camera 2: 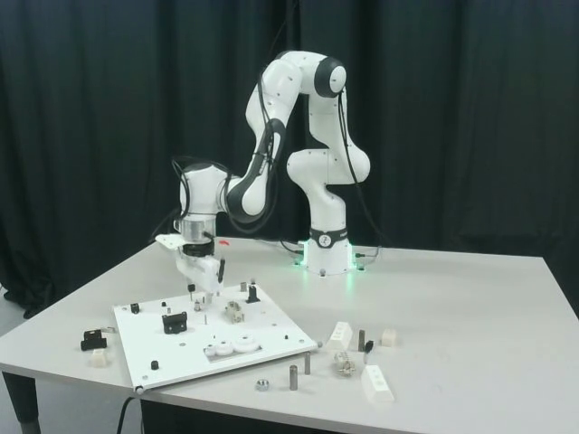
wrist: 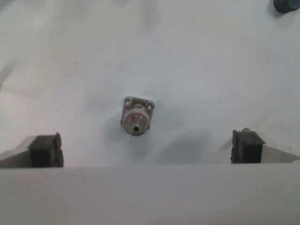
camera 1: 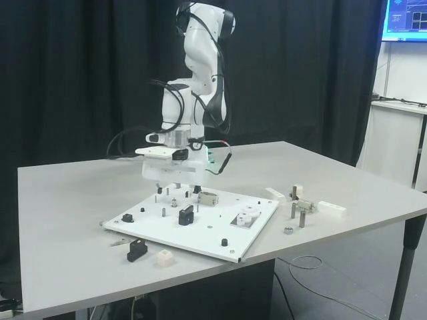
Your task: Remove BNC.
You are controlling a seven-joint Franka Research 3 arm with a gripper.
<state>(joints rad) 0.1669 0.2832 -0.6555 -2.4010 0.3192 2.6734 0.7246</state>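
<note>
1. Spread wide, the gripper [wrist: 145,149] hangs above the white board [wrist: 197,70] with nothing between its black finger pads [wrist: 46,150]; one pad sits at each side in the wrist view.
2. Between and beyond the pads, the BNC connector [wrist: 137,116] stands upright on the white board, its square flange with corner screws flat against the surface and its round barrel pointing up toward the camera.
3. Neither pad touches the BNC connector; there is a clear gap on both sides.
4. In the first room view the gripper [camera 1: 179,186] hovers over the far part of the white board [camera 1: 200,237], close to the edge nearest the arm's base, with the BNC connector [camera 1: 173,201] just beneath it.
5. The white arm [camera 2: 271,136] bends down from its base [camera 2: 327,258] at the back of the grey table [camera 2: 470,307], where a green light glows.
6. Other fixtures sit on the white board: a black block [camera 1: 185,215] near the middle and white gears [camera 2: 231,345] toward the front edge in the second room view.
7. Off the board, a black clip [camera 1: 137,250] and a small white cube [camera 1: 163,258] lie on the grey table by the board's corner.
8. Several loose white blocks [camera 2: 376,383] and metal pegs [camera 2: 293,376] are scattered on the table beside the board's opposite side.
</note>
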